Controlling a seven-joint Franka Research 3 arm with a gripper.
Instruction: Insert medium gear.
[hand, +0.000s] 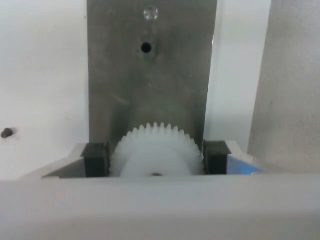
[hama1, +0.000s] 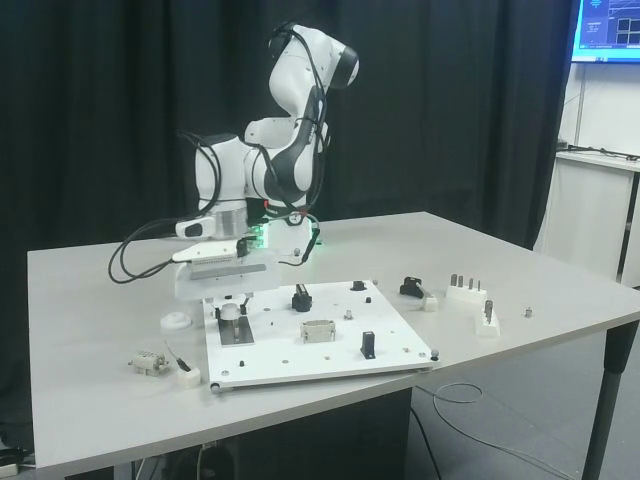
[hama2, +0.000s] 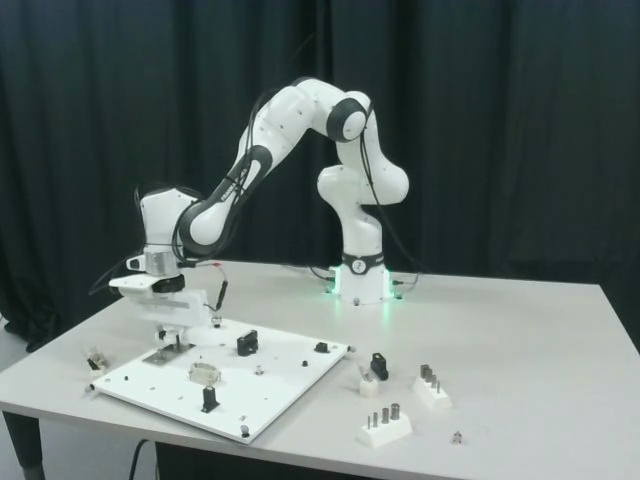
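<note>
The two black fingers (hand: 96, 159) are clamped on the white toothed plastic medium gear (hand: 156, 150) — one at each side of its rim. The gear hangs over a grey metal plate (hand: 150, 80) with a small hole, on the white square assembly board (hama1: 330, 360) lying on the grey worktop (hama1: 500, 260).
</note>
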